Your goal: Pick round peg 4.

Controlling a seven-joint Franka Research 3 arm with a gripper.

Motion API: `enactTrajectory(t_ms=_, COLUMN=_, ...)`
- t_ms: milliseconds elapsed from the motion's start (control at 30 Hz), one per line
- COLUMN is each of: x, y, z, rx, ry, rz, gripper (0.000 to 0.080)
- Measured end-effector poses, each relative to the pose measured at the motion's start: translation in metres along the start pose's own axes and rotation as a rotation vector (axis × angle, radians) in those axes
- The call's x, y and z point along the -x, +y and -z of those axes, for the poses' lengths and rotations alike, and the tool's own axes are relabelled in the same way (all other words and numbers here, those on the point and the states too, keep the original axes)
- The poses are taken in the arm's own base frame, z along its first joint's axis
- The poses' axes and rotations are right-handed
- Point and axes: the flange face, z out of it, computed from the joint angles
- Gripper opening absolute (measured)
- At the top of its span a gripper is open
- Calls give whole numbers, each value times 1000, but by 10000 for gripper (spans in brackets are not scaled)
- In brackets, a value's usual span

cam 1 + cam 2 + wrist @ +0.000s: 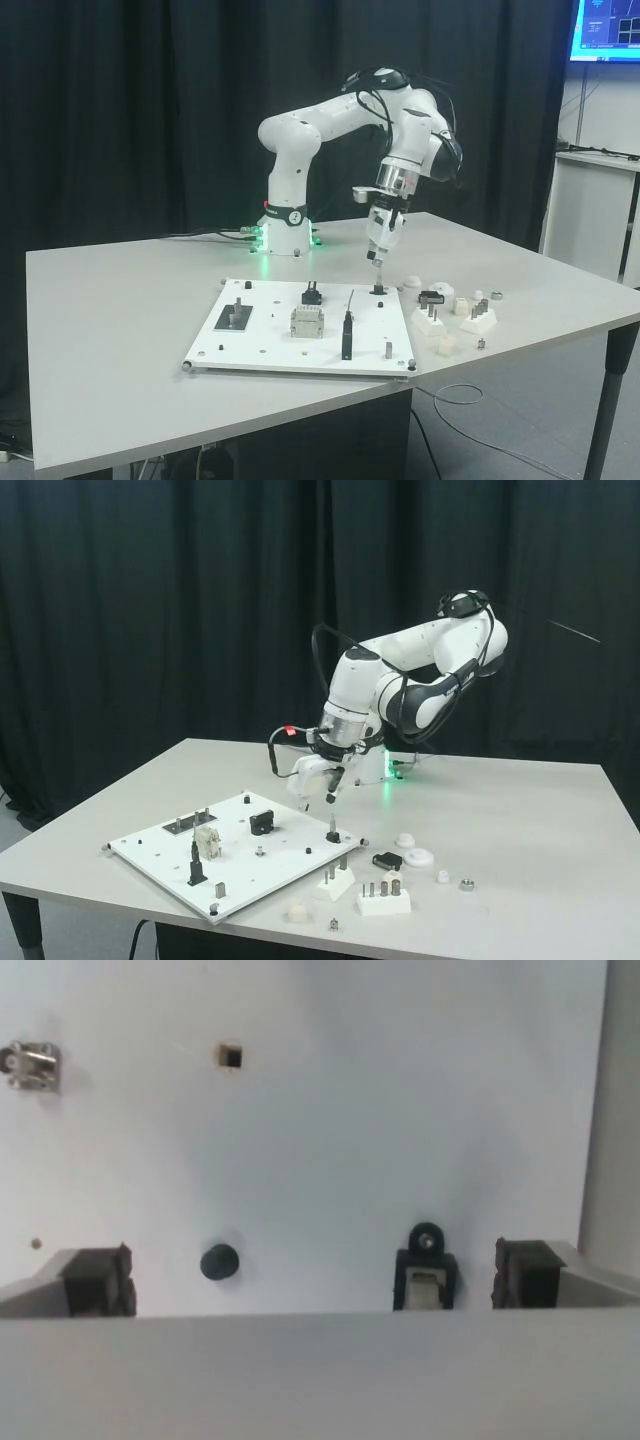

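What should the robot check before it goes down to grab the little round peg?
1. Fingers open: ok. The gripper has its fingers spread wide.
2. Peg in sight: ok. The round peg stands on the white board.
3. Peg midway between the fingers: not ok. It sits nearer one finger.
4. Only the peg in the gap: not ok. A black part also shows between the fingers.
5. Gripper at peg height: not ok. In the room views it hovers above the peg.
6. This is peg number 4: cannot tell.

Hand [310, 1280] fingertips cut off (perhaps by wrist housing)
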Motion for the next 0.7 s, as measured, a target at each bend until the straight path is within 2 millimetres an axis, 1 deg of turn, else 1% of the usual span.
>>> enactTrajectory(t_ms=700, x=-3, y=-14, z=-3, rx=-13, ry=16, rz=21, gripper=800)
